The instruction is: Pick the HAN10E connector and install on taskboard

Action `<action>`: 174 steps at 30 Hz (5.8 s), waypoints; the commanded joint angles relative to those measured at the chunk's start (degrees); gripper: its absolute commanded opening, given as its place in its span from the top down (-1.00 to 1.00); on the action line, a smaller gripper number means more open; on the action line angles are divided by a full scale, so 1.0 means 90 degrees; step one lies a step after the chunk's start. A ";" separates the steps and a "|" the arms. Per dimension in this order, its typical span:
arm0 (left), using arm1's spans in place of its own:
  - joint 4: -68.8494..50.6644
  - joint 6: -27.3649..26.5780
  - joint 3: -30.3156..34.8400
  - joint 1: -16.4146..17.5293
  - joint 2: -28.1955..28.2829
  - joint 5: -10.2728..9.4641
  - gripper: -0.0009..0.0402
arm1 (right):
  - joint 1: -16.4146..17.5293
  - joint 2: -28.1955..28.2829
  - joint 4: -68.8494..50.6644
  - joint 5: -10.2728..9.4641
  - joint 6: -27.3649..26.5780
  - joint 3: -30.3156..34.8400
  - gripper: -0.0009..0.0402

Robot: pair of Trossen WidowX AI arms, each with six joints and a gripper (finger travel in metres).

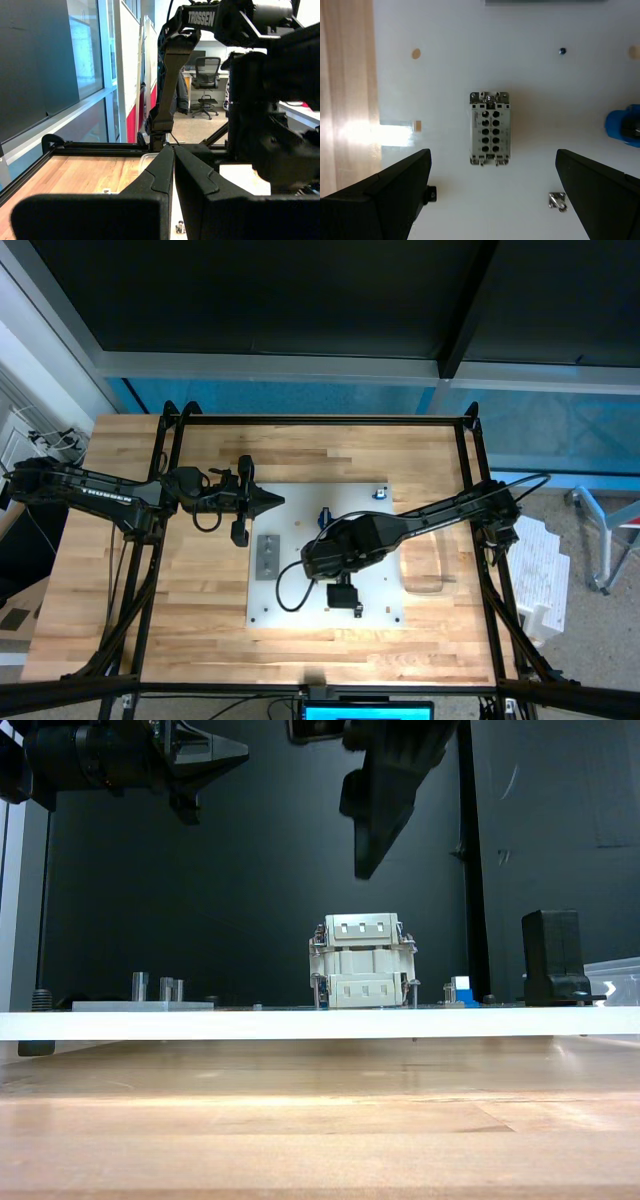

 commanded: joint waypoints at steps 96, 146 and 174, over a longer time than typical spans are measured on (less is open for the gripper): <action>0.0000 0.0000 0.0002 0.0000 0.0002 0.0002 0.95 | -0.2064 -0.5700 1.0302 -0.0699 -0.1132 -0.7754 0.96; 0.0000 0.0000 0.0002 0.0000 0.0002 0.0002 0.95 | -0.2064 -0.5697 1.0248 -0.0702 -0.1039 -0.7754 0.96; 0.0000 0.0000 0.0002 0.0000 0.0002 0.0002 0.95 | -0.2067 -0.5697 1.0112 -0.0702 -0.1039 -0.7757 0.96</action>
